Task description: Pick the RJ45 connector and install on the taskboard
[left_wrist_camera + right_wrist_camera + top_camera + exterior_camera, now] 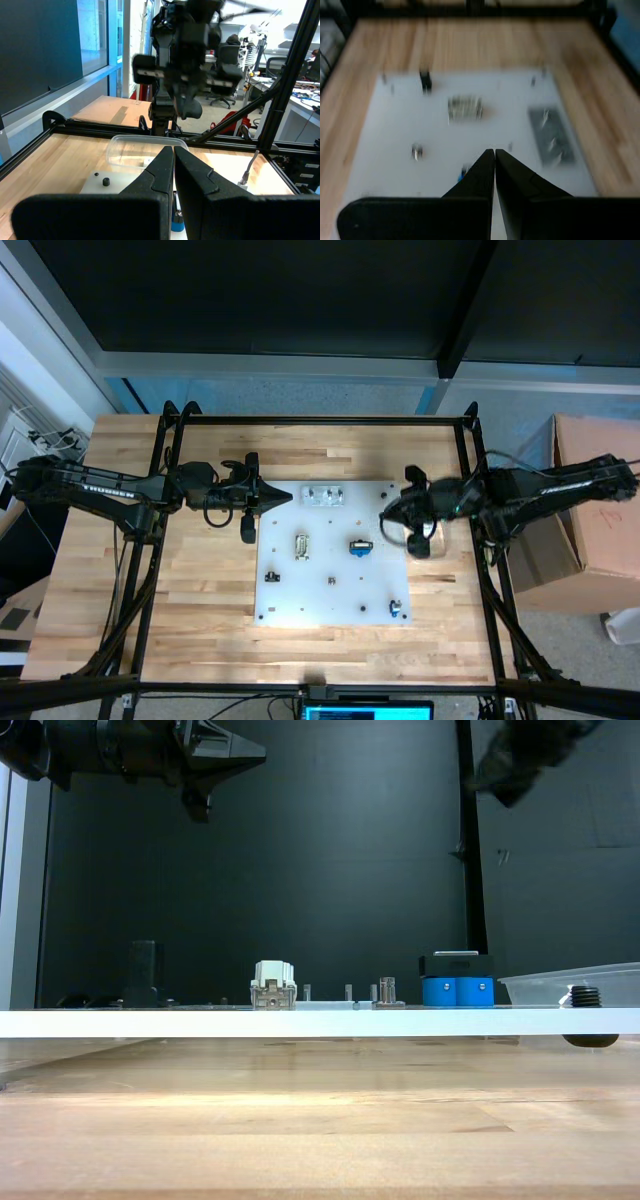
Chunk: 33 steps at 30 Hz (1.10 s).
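Left gripper: at the left edge of the white rectangular task board, pointing inward along the board's far half.
Left fingers: closed tip to tip, with nothing between them.
Right gripper: over the board's right margin, facing the left gripper, well apart from it.
Right fingers: pressed together and holding nothing.
Headroom: in the low view both grippers hang high above the board, well above every part standing on it.
RJ45 connector: not in either gripper; it cannot be told which of the small parts on the board it is.
Board parts: silver plate near the far edge; beige block connector and blue-and-black block mid-board, apart from each other; small blue-and-silver part near the near-right corner.
Board surround: the pale wooden plank surface shows as a margin on all four sides, widest on the left.
Right of board: clear plastic tray beside the board's right edge.
Outer limits: black metal frame rails run along the surface's far and side edges; a brown cardboard box stands beyond the right rail.
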Tool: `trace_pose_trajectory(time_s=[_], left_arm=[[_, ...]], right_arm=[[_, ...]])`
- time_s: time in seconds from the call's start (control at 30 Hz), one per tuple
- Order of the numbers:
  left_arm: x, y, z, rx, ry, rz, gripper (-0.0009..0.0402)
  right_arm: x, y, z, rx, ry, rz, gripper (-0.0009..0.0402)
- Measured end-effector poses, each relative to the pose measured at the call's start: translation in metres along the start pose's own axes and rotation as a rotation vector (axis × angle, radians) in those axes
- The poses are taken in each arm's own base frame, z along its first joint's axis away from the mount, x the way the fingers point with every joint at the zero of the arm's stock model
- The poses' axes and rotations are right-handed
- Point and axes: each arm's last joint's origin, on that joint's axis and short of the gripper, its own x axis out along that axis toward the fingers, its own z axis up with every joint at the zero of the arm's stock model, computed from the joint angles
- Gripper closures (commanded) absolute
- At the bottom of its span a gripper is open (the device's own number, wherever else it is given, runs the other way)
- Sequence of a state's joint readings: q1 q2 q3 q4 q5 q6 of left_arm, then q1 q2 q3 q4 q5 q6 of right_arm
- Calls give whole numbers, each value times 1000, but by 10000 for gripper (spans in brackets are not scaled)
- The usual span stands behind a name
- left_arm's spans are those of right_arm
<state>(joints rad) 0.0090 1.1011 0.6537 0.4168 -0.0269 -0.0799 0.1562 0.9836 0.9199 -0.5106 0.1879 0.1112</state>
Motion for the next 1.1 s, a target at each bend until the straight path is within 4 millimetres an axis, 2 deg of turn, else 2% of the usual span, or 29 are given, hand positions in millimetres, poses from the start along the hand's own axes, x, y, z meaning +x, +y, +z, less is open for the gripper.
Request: trace_pose_trajectory(time_s=[0.23, 0.53, 0.73, 1.1], left_arm=[[0, 0, 0, 0, 0, 0, 393], [0, 0, 0, 0, 0, 0, 393], [0, 0, 0, 0, 0, 0, 393], [0, 0, 0, 0, 0, 0, 393]], right_arm=[[0, -27, 8, 43, -275, 38, 393], [12, -31, -6, 76, -503, 43, 394], [19, -36, -18, 101, -549, 37, 394], [24, -34, -28, 85, -576, 90, 393]])
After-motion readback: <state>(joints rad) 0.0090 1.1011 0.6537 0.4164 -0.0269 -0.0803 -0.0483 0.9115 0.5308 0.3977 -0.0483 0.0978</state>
